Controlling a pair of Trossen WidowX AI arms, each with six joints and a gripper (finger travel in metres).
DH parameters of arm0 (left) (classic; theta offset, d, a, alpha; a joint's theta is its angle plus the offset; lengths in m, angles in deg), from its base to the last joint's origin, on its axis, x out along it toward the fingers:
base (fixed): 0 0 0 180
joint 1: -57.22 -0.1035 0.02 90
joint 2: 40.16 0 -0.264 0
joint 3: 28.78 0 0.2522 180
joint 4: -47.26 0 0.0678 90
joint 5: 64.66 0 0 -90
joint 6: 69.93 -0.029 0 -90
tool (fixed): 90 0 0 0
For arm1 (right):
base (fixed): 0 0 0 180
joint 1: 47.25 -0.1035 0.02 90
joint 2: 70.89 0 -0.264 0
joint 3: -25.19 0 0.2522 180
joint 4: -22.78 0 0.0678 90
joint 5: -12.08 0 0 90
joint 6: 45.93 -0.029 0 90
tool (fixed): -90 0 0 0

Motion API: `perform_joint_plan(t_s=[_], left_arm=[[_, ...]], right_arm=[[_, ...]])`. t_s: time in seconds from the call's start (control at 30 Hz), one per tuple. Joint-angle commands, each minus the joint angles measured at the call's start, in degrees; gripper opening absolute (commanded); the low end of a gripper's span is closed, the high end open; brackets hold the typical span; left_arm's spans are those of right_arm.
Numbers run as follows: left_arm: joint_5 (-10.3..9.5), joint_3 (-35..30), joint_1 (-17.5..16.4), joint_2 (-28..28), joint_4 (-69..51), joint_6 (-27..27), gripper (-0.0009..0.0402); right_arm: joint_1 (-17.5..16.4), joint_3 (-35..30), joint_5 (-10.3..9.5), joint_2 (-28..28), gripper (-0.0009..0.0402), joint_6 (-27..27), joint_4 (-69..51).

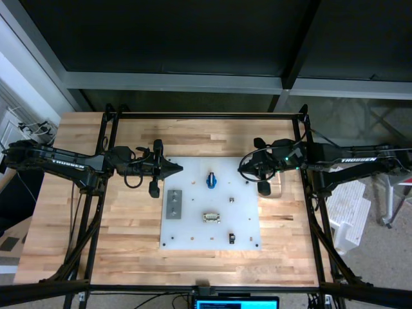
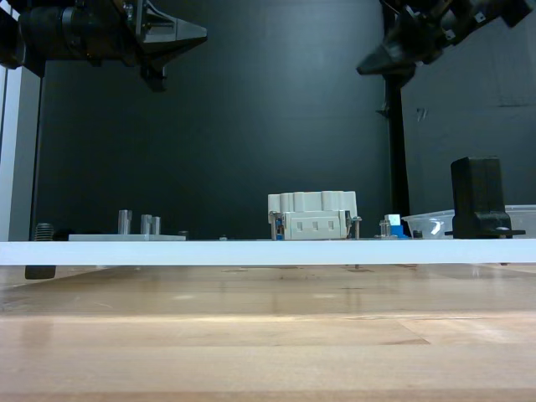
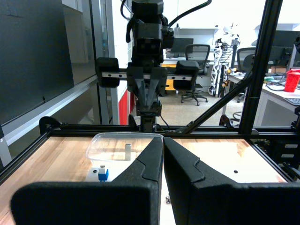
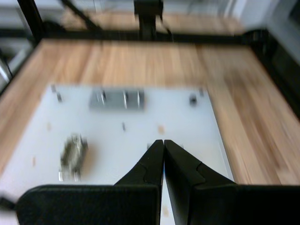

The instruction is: Pick the 16mm bar and install on taskboard

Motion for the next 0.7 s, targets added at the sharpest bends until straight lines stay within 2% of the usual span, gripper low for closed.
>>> perform_joint_plan(t_s=[0.03, 0.2, 0.4, 0.7], left_arm=[[0.02, 0.00, 0.00, 0.00, 0.00, 0.00, 0.0000], [0.02, 0.00, 0.00, 0.02, 0.02, 0.00, 0.0000], [0.02, 0.00, 0.00, 0.02, 0.00, 0.00, 0.0000], [0.02, 0.00, 0.00, 0.00, 0.00, 0.00, 0.0000]], right_arm=[[0.46, -3.56, -0.02, -0.02, 0.0000, 0.17, -11.23], [0.50, -7.02, 0.00, -0.02, 0.0000, -0.48, -23.91], [0.55, -7.61, 0.02, -0.02, 0.0000, -2.10, -33.88], [0.55, -7.61, -0.52, -0.02, 0.0000, -2.62, -42.14]])
